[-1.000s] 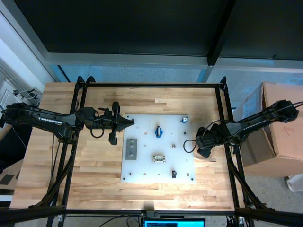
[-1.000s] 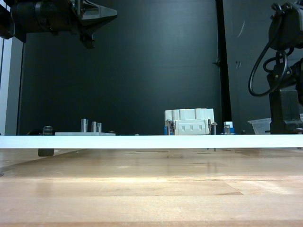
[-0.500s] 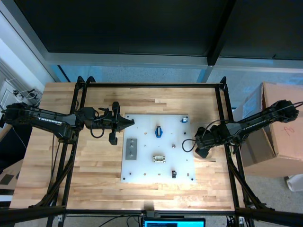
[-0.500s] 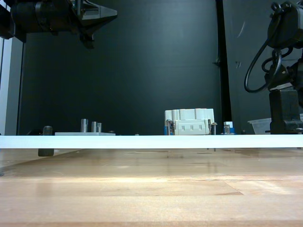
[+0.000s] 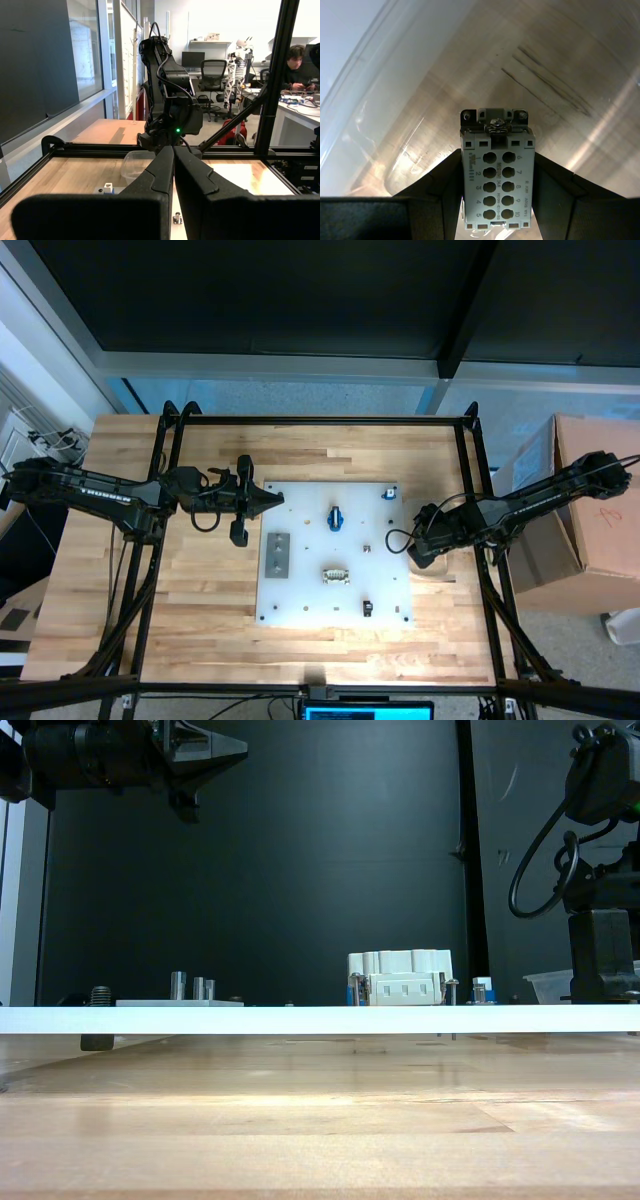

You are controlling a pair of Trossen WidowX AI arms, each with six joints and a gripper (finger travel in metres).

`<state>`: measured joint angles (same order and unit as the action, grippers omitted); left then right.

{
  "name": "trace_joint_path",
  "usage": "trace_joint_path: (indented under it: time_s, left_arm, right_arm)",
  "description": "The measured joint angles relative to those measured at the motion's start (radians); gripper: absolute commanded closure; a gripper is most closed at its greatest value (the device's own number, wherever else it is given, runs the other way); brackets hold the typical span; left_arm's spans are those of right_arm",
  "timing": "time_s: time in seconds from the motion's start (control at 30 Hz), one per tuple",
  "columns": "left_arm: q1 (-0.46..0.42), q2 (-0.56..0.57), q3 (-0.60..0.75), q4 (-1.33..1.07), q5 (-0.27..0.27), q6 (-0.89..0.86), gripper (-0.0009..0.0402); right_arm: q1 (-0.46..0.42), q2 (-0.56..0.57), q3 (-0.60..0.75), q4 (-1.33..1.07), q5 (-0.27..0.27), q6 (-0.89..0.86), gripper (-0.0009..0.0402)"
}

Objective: Remove the HAN10E connector from the taskboard and place in the container

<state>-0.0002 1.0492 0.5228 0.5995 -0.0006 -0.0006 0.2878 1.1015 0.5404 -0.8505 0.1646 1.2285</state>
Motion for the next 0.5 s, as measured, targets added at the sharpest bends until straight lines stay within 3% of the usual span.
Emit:
trace_joint_path:
  time_s: [0.5]
  left_arm:
    - [0.000,0.000,0.000,0.000,0.000,0.000,0.0393]
  right_arm:
    - [0.000,0.000,0.000,0.003,0.000,0.127,0.0300]
